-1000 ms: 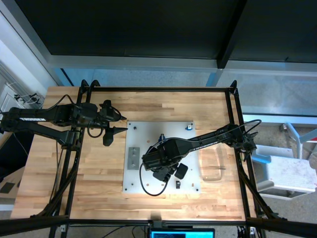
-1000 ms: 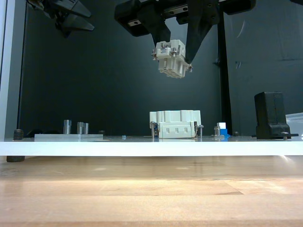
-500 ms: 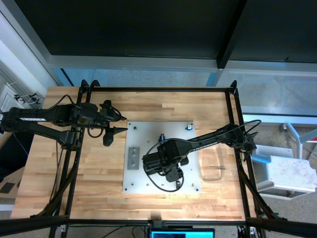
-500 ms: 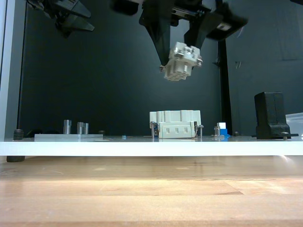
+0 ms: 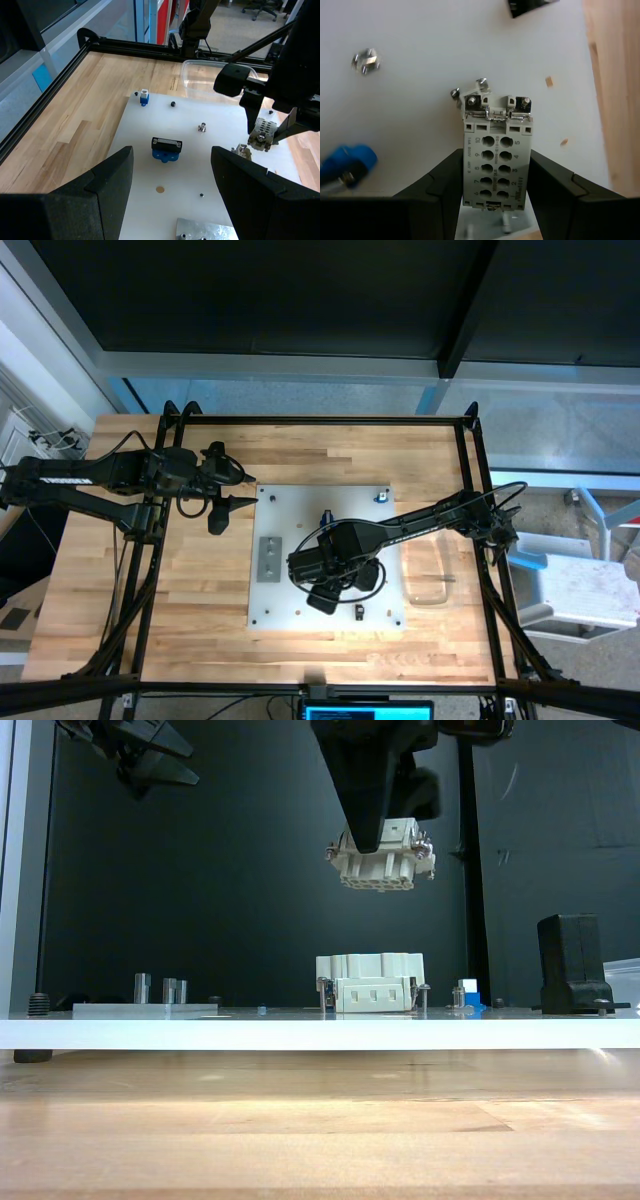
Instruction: Pick the HAN10E connector and install in the HAN10E hub
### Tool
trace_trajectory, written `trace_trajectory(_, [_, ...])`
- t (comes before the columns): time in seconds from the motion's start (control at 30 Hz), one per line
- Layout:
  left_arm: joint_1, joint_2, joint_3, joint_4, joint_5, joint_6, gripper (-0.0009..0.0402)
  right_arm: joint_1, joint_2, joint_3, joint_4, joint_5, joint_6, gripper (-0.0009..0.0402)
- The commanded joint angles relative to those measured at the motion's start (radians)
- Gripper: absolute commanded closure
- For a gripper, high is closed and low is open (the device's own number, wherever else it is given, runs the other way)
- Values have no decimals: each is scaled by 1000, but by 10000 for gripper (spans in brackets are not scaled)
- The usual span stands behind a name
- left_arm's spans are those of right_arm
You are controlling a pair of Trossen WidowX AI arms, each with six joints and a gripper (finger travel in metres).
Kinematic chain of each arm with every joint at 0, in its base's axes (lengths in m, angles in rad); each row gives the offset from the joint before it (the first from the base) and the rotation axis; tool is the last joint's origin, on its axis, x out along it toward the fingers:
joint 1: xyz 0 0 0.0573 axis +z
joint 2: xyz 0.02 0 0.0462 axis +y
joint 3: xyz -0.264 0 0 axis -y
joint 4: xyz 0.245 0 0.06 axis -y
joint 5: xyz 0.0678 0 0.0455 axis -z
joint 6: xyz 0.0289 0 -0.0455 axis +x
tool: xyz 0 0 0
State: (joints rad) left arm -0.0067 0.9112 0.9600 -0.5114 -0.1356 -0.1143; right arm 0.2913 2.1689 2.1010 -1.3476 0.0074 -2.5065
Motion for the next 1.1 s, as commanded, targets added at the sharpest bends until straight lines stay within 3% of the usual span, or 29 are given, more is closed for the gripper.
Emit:
trace_trajectory(0.03, [0, 0, 0, 0, 0, 0, 179, -4, 0, 0, 9, 0, -84, 356])
trace_trajectory(0.3, [0, 0, 0, 0, 0, 0, 179, -8, 1, 0, 35, 0, -233, 356])
trace_trajectory(0.8, [0, 0, 0, 0, 0, 0, 179, -9, 58, 24, -2, 19, -279, 356])
trace_trajectory(1.1, [0, 0, 0, 0, 0, 0, 179, -10, 151, 135, -59, 27, -314, 356])
